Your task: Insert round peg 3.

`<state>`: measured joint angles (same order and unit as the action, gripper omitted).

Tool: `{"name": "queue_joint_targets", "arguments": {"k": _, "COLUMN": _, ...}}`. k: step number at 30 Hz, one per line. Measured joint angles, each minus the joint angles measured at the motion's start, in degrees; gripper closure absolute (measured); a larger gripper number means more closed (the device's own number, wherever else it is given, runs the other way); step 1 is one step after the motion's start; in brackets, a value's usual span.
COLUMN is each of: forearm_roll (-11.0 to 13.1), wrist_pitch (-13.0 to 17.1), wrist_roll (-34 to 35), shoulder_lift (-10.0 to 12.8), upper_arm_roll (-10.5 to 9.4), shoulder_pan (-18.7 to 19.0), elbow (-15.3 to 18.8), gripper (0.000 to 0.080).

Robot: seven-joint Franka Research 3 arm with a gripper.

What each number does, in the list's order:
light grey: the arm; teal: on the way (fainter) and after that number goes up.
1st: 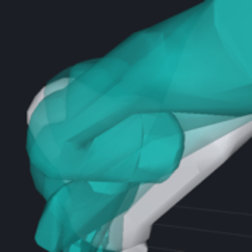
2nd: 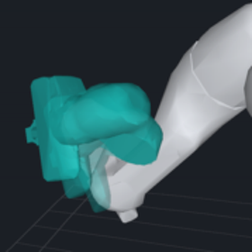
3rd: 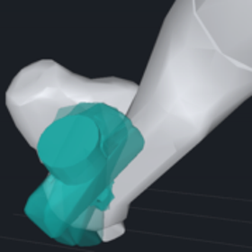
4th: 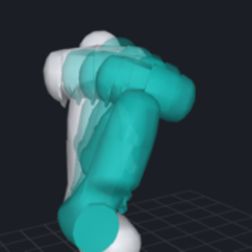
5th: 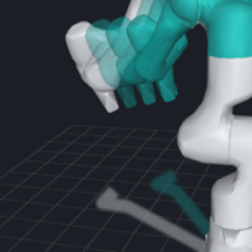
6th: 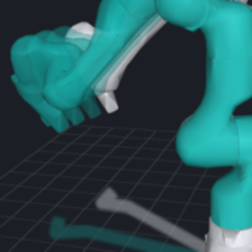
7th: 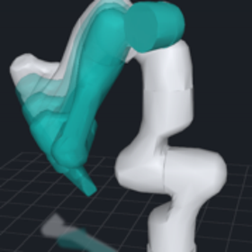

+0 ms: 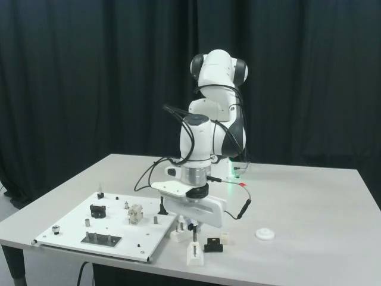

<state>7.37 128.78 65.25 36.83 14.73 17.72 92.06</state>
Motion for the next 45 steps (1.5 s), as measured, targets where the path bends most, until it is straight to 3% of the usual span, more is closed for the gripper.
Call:
{"name": "queue_joint_targets", "arguments": {"k": 37, "forearm_roll": -0.3, "wrist_pitch": 0.1, "wrist_roll": 0.0, "shoulder_lift": 0.0, "upper_arm_roll": 0.00, "shoulder_pan": 0.1, "elbow": -0.2, "gripper": 0.0696}}
{"name": "queue_joint_targets", "arguments": {"k": 45, "forearm_roll": -2.2, "wrist_pitch": 0.1, "wrist_roll": 0.0, "shoulder_lift": 0.0, "upper_arm_roll": 0.18, "shoulder_pan": 0.1, "elbow": -0.6, "gripper": 0.0696}}
